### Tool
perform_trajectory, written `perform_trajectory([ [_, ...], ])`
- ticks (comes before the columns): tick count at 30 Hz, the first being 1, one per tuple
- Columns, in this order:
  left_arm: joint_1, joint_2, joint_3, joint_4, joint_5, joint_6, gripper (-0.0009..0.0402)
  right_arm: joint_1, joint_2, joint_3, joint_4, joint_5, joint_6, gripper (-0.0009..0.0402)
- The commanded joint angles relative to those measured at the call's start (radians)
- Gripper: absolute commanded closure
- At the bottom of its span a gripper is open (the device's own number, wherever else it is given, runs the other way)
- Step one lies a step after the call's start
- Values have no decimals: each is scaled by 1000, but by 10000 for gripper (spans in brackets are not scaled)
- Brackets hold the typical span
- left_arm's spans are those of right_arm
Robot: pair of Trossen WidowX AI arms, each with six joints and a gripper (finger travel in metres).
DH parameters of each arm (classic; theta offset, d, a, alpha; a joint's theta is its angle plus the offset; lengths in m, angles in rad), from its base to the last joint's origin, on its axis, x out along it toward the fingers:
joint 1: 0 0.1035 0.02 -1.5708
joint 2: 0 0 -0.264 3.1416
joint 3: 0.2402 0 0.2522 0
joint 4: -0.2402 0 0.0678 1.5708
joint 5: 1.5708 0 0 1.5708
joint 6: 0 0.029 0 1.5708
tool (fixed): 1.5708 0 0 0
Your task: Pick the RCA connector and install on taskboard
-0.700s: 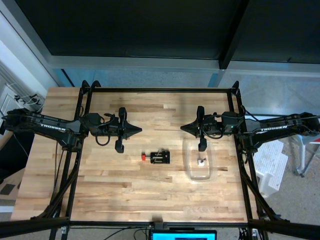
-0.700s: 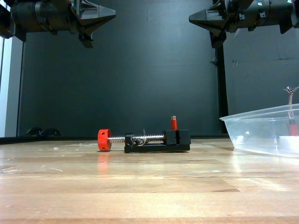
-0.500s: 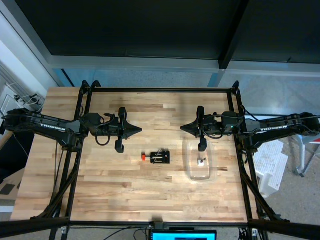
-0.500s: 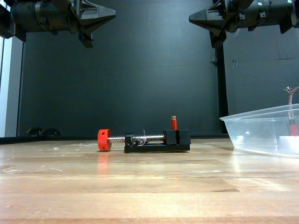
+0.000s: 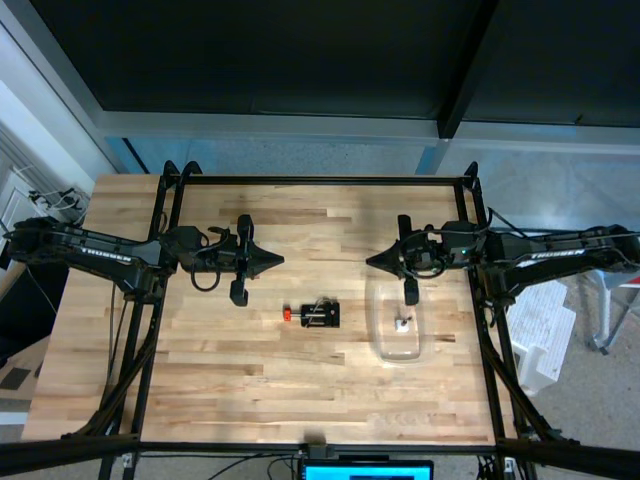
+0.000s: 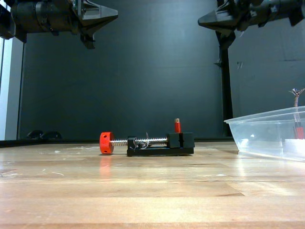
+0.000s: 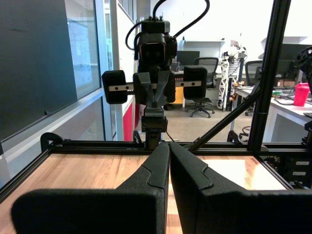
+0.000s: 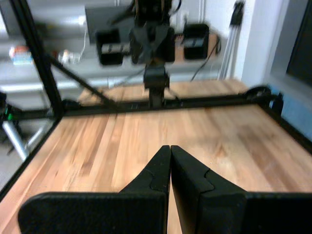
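High view: right gripper (image 5: 372, 262) has edged toward the clear tray (image 5: 385, 350) and sits at its 11 o'clock. RCA connector (image 5: 402, 322) lies inside, at 3 o'clock of the taskboard (image 5: 320, 315). Left gripper (image 5: 275, 260) unmoved. Both arms read TROSSEN.
Low view: right gripper's tip has dipped, so the reach has likely begun.
Left wrist view: jaws pressed together, empty.
Right wrist view: jaws pressed together, empty; they must part before picking.

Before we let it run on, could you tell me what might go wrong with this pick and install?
The connector is tiny and lies inside the tray; the right gripper, shut and high above, may fumble it or nudge a wall. The taskboard looks small and may slide on insertion. The left gripper hangs shut, high left of it.
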Motion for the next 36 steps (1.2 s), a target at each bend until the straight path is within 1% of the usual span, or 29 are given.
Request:
perform_trajectory([
  [1, 0, 0, 0, 0, 0, 0, 393, 14, -6, 64, -176, 2, -2, 393],
  [6, 0, 0, 0, 0, 0, 0, 393, 36, -6, 127, -384, 3, 0, 393],
  [8, 0, 0, 0, 0, 0, 0, 393, 45, -6, 142, -452, 11, 13, 393],
  [11, 0, 0, 0, 0, 0, 0, 393, 68, -6, 165, -547, 11, 42, 393],
  [14, 0, 0, 0, 0, 0, 0, 393, 104, -6, 189, -640, 13, 62, 393],
  [15, 0, 0, 0, 0, 0, 0, 393, 116, -6, 197, -668, 19, 72, 393],
  [18, 0, 0, 0, 0, 0, 0, 393, 152, -6, 219, -747, 64, 100, 393],
  [20, 0, 0, 0, 0, 0, 0, 393, 172, -6, 228, -795, 85, 119, 393],
  [21, 0, 0, 0, 0, 0, 0, 393, 182, -6, 230, -813, 90, 132, 393],
  [24, 0, 0, 0, 0, 0, 0, 393, 215, -6, 230, -858, 90, 166, 393],
  [27, 0, 0, 0, 0, 0, 0, 393, 261, -6, 230, -903, 93, 198, 393],
  [31, 0, 0, 0, 1, 0, 0, 393, 321, -6, 230, -959, 141, 246, 393],
  [34, 0, 0, 0, 0, 0, 0, 393, 358, -6, 229, -992, 154, 280, 393],
  [35, 0, 0, 0, 0, 0, 0, 393, 369, -6, 229, -1000, 172, 291, 393],
  [36, 0, 0, 0, 0, 0, 0, 393, 380, -6, 229, -1007, 180, 303, 393],
])
